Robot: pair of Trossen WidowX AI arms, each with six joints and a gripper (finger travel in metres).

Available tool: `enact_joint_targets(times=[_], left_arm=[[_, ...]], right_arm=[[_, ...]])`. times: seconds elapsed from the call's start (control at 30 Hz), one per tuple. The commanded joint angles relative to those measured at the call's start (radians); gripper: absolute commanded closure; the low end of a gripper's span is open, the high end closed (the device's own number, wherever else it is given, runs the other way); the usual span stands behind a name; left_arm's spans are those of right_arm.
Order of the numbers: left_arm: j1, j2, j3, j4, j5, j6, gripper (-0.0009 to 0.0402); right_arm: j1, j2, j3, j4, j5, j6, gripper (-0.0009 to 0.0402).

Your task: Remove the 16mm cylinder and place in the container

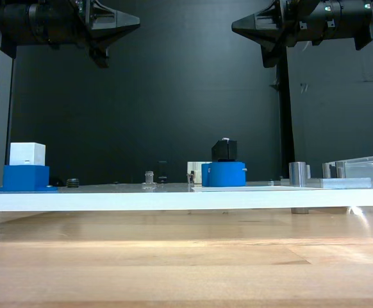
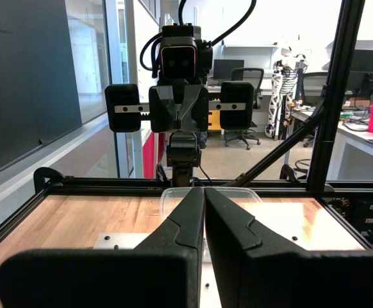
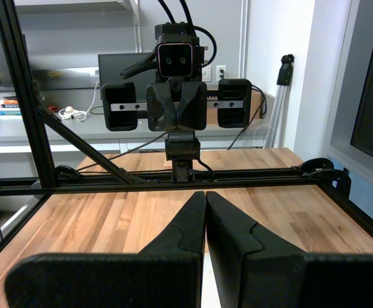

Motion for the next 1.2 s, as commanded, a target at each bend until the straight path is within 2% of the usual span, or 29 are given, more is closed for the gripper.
enact_joint_targets(times=[0.03,0.37,0.5,0.87,1.2], left_arm=[[0.000,0.000,0.000,0.000,0.000,0.000,0.0393],[0.000,0.000,0.000,0.000,0.000,0.001,0.0393],[0.000,0.000,0.000,0.000,0.000,0.000,0.0393],[0.000,0.000,0.000,0.000,0.000,0.001,0.0393],[0.000,0.000,0.000,0.000,0.000,0.000,0.0393]], right_arm=[[0.000,0.000,0.000,0.000,0.000,0.001,0.0393],[0.000,0.000,0.000,0.000,0.000,0.001,0.0393],[0.001,0.000,0.005,-0.011,0.001,0.032,0.0393],[0.029,0.005,0.168,-0.520,0.002,0.039,0.0393],[0.082,0.124,0.327,-0.877,0.002,0.060,0.0393]])
